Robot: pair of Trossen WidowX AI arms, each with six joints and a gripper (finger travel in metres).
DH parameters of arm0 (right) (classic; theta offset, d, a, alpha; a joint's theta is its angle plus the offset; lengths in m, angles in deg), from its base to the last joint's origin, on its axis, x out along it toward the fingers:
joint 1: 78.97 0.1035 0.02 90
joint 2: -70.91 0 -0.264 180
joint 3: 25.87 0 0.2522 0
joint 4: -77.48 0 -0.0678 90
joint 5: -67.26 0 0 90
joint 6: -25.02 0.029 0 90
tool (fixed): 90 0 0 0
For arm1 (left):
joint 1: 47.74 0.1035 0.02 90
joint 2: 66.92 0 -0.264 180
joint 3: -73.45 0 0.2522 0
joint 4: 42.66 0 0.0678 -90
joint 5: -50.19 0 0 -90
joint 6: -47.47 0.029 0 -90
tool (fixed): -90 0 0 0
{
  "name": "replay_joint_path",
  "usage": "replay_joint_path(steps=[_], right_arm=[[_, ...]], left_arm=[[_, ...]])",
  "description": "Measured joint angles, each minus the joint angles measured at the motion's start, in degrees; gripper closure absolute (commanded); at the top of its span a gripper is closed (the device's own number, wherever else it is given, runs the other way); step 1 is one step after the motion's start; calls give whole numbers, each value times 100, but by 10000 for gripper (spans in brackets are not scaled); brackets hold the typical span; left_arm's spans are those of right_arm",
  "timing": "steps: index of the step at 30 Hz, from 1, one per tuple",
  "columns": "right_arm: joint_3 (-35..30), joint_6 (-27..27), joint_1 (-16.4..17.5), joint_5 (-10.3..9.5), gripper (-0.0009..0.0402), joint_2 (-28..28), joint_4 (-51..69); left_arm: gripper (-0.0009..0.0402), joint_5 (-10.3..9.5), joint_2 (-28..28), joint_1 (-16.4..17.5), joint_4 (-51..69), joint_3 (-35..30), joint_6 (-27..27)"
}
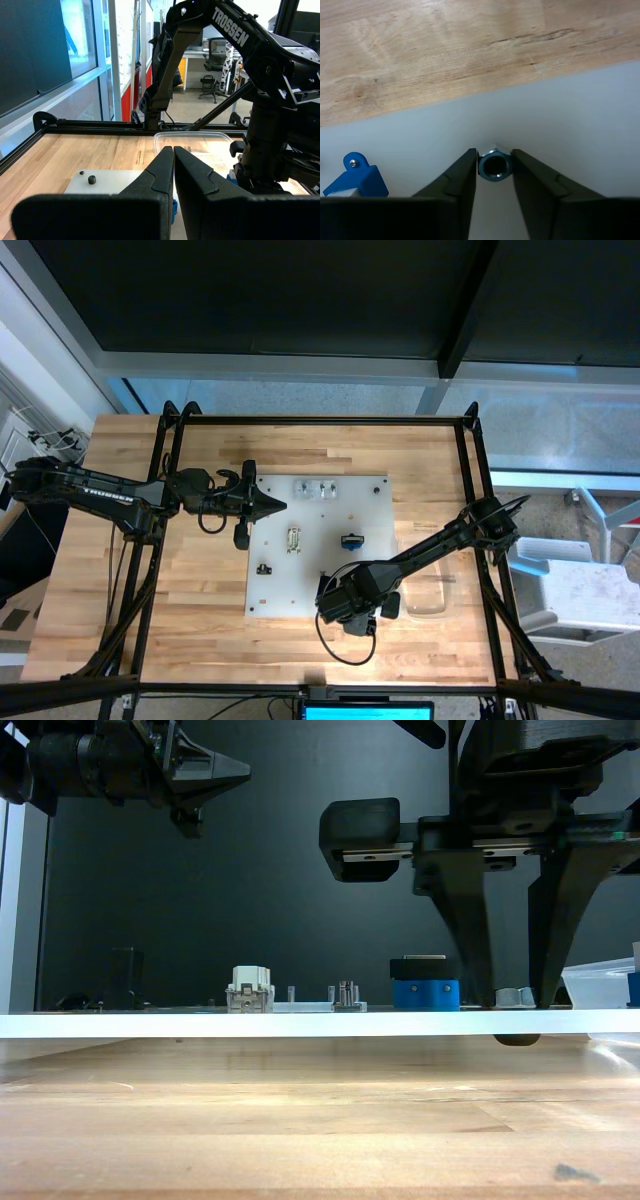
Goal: Unfasten the M12 fastener and place in the container
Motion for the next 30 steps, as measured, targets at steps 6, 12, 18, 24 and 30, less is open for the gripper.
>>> replay_joint_path(steps=[6,12,18,24,30], right_arm=[[-7,2,0,37,175,17,-20],[15,166,28,22,170,195,273],[15,2107,52,-11,203,522,378],[9,4975,59,-57,279,739,407],[175,6743,98,-70,398,881,361]], left_arm=[[393,0,0,0,0,0,-2],[393,0,0,0,0,2,0],[393,0,-2,0,2,0,0],[393,0,-2,0,2,0,-2],[393,0,-2,0,0,0,-2]])
